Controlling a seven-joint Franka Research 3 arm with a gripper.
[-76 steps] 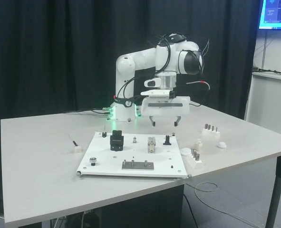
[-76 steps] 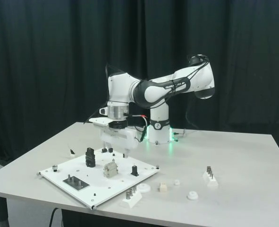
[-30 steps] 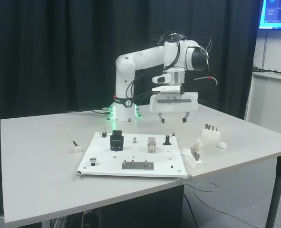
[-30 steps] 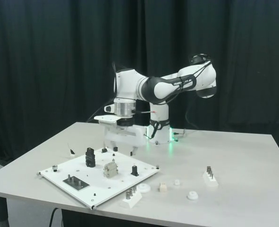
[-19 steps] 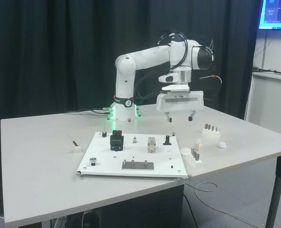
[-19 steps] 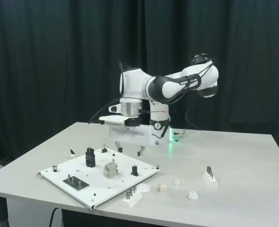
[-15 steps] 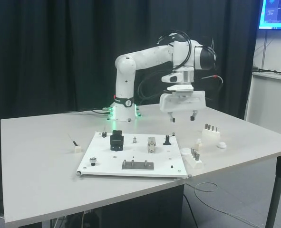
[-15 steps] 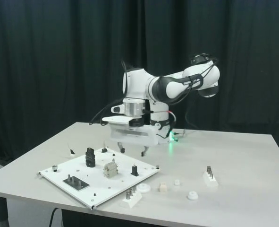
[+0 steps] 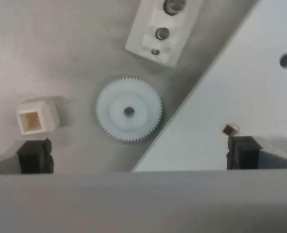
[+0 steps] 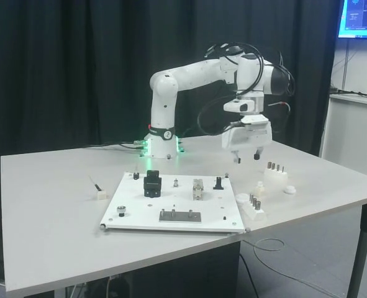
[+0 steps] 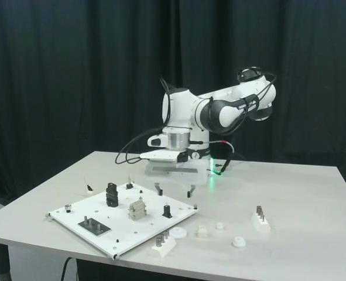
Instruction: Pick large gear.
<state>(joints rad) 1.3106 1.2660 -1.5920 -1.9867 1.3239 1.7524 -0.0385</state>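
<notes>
Roughly, by part —
Gear [image 9: 128,109]: white, flat on desk [image 9: 60,53], likely light, stiff, slick; grip rim teeth at 3 and 9.
Tool [image 9: 136,154]: wide open, empty.

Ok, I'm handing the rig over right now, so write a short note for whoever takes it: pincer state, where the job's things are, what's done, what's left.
Pincer: open, holding nothing, hanging above the grey table off the corner of the white board.
Large gear: flat on the table beside the board's edge, in the wrist view between the two fingertips and untouched. A small white cube lies on one side of it, a white peg holder on another.
Done: the pincer is lined up roughly over the gear.
Left: lower, shut on the gear, lift it.
</notes>
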